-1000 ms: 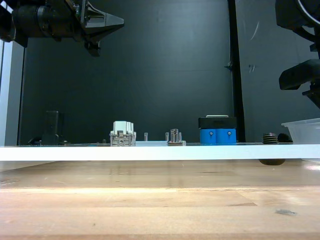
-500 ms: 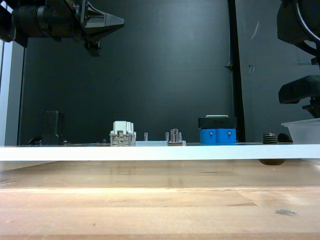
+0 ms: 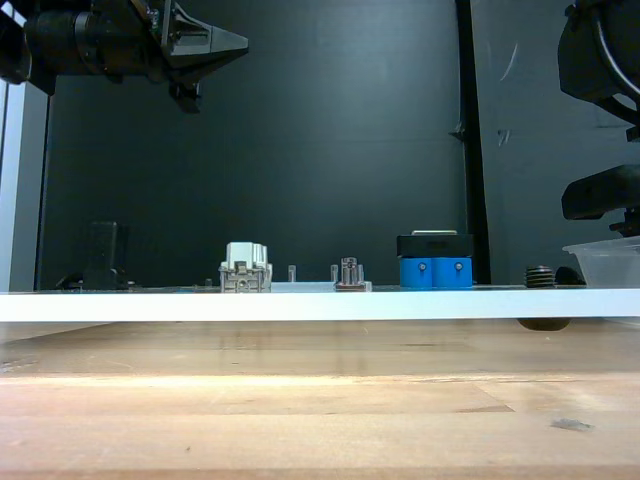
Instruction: Pick the M12 fastener and fasten on the M12 threads
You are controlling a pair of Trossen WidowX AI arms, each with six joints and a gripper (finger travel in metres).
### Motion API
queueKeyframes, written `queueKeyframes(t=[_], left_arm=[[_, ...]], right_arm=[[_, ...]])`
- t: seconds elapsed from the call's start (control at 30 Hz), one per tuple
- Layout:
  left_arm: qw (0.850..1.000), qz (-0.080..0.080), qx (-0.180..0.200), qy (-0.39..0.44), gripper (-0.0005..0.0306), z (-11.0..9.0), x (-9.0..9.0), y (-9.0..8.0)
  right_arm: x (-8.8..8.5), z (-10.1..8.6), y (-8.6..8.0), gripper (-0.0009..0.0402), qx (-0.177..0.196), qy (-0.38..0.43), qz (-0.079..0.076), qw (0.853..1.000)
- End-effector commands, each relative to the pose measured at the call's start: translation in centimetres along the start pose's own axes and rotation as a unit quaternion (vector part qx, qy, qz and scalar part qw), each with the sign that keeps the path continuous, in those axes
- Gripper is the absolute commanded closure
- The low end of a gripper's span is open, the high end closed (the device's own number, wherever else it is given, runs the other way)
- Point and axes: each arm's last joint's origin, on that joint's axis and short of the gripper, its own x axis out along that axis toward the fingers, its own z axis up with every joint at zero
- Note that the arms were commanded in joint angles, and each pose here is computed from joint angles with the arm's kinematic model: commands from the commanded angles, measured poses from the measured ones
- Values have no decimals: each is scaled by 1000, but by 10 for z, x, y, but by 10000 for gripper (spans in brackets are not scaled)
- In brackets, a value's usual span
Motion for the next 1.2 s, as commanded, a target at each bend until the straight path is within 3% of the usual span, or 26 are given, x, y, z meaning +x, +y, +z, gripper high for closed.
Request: queueKeyframes(t=[0.03,0.57,1.2], left_arm=[[1000,0,0,0,300,0,0,0],[1000,0,0,0,300,0,0,0],[1000,0,0,0,300,0,0,0]], right_arm=[[2,0,0,211,1,-1,-3,1000],[6,-1,3,247,2,-1,-3,1000],[6,-1,2,335,2,-1,-6,1000]])
